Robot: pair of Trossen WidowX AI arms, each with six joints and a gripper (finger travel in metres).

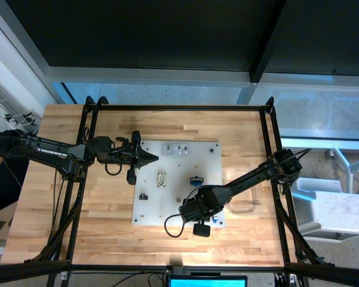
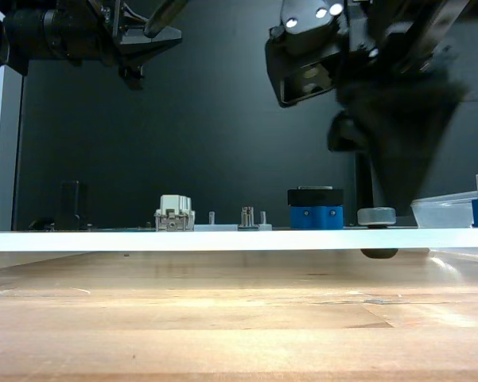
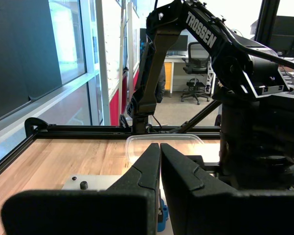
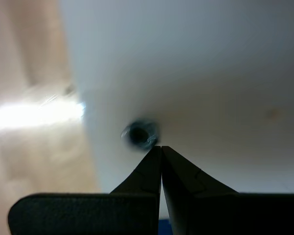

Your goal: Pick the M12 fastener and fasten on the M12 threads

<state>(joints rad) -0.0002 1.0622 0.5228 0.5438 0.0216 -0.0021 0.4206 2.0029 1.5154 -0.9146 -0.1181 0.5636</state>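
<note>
The right end effector [image 2: 388,203] is hanging point-down over the near right edge of the flat white task board [image 1: 161,206]. Its two fingers are pressing against each other with nothing between them. Just beyond their tips, the small silver ring-shaped M12 nut [image 4: 139,133] is sitting at board level, close to the tips but not gripped.

In the low view no black ribs are showing under the nut, and in the right wrist view its centre is looking dark. It is therefore probably sitting run down on the short black threaded stud, though I cannot tell that for certain. It is resting over white board, not in the clear plastic tray [image 2: 449,208] that is standing behind it to the right.

The left end effector [image 1: 150,158] is hovering high over the far left part of the board, its fingers closed on nothing, well apart from the work. The wooden worktop [image 1: 107,239] is carrying the board.

The nut is likely light, rigid and smooth, so it is apt to slip or skate away under a glancing touch. The best hold is probably from above, across two opposite outer flats, with the fingers opening only a little wider than the ring. Squeezing it off-centre is likely to tip it or bind it on the threads.
</note>
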